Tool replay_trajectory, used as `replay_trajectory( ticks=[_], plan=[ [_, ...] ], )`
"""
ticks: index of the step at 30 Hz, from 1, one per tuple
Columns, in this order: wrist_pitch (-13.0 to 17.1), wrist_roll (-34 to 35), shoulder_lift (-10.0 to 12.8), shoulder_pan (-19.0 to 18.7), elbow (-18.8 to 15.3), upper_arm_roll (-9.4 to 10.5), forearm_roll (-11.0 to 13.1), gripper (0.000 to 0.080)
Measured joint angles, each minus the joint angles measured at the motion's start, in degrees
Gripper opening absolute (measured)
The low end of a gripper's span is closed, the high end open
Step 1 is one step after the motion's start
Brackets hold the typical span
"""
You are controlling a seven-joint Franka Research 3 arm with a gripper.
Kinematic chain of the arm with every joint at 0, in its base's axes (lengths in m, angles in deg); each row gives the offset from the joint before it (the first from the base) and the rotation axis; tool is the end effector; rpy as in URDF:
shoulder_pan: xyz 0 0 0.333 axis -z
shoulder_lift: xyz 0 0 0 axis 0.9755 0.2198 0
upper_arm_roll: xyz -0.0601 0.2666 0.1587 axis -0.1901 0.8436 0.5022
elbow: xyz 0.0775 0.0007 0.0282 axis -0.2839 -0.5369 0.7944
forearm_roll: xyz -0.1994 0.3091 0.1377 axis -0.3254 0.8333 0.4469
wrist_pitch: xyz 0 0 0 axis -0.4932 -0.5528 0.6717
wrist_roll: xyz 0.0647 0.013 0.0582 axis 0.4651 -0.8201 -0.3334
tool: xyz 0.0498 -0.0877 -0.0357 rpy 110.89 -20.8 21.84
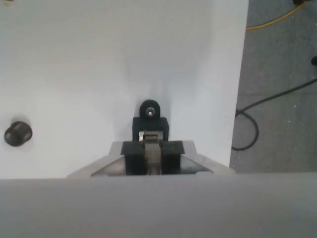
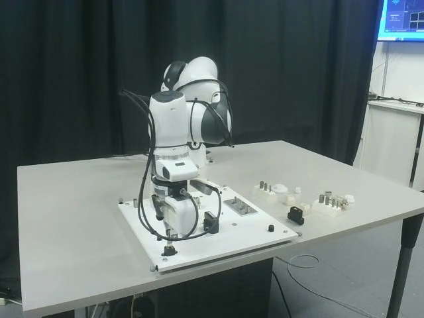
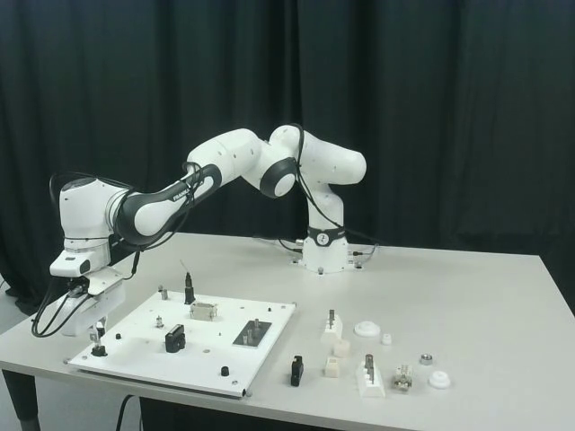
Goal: Insert Ethernet.
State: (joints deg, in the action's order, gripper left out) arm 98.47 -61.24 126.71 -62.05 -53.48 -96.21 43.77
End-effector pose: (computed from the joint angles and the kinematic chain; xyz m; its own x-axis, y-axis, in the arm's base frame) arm 0.7070 -0.3764 0.2460 0.6865 0.7265 0.0304 0.7258 -0.6872 0.0319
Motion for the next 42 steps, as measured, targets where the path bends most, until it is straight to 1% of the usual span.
replay_trajectory(
  ticks=[22, 29, 30, 34, 35, 41, 42],
  plan=[
    [-0.15, -0.54, -0.04, -0.17, 0.14, -0.2, 0.04, 0.0064],
    [-0.15, -0.53, -0.57, -0.63, 0.37, -0.55, -0.04, 0.0064],
    [-0.15, -0.53, -0.64, -0.73, 0.4, -0.67, -0.04, 0.0704],
    [-0.15, -0.52, -0.79, -1.06, 0.57, -1.14, -0.04, 0.0704],
    [-0.15, -0.52, -0.82, -1.1, 0.6, -1.17, -0.04, 0.0779],
    [0.02, -0.52, -0.91, -1.15, 0.61, -1.2, -0.05, 0.0779],
    [0.08, -0.52, -0.91, -1.15, 0.61, -1.19, -0.05, 0.0797]
  ],
)
